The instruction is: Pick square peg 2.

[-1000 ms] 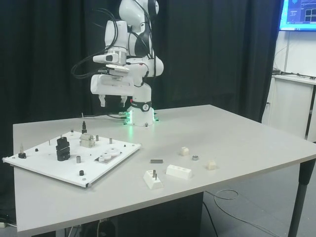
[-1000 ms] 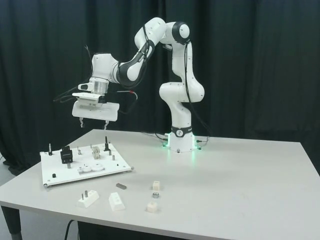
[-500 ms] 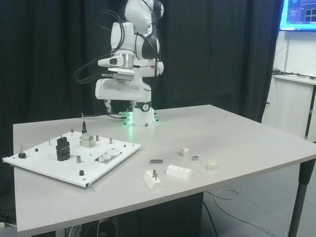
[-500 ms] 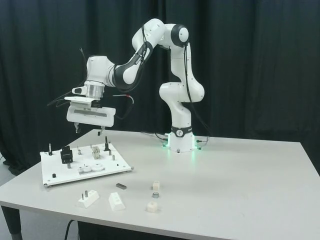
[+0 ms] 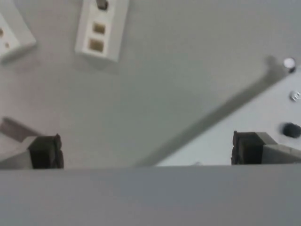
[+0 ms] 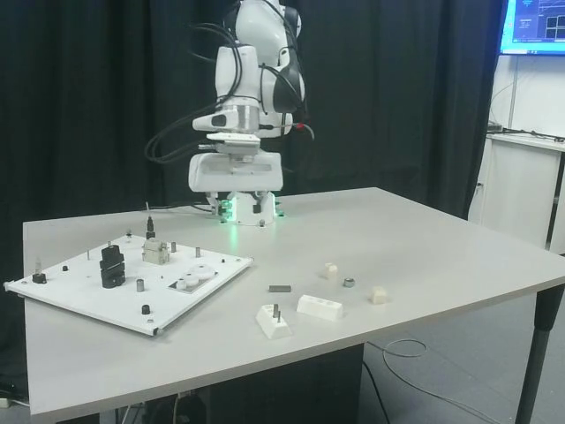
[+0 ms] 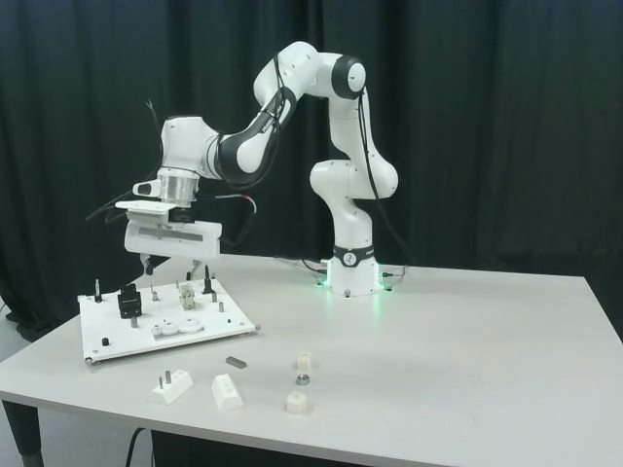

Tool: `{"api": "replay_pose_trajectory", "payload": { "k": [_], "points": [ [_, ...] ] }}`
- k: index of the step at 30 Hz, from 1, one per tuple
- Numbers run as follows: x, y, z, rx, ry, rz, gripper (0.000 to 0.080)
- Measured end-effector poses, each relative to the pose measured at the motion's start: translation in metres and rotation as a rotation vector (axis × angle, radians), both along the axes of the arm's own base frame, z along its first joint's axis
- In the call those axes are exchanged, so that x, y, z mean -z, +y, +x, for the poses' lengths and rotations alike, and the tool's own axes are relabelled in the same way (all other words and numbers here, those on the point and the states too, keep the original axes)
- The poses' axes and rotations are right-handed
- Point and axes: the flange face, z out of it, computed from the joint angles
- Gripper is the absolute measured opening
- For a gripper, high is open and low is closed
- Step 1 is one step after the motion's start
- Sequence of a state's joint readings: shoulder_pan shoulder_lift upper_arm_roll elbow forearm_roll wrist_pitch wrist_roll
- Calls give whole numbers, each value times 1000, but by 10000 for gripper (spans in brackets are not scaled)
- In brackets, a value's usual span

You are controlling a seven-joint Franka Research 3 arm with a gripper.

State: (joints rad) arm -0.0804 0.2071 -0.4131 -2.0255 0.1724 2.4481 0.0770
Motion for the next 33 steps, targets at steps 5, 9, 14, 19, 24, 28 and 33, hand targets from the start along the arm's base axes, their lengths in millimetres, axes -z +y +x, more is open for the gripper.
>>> {"api": "replay_pose_trajectory", "payload": {
  "k": [5,9,14,19,24,28,33],
  "points": [
    [6,9,25,26,2,15,800],
    [11,14,45,62,4,23,800],
    [17,18,67,94,17,30,800],
    [26,19,88,117,41,38,800],
    [34,17,103,112,75,41,800],
    [41,16,111,108,103,42,800],
    [50,16,119,101,125,42,800]
  ]
}}
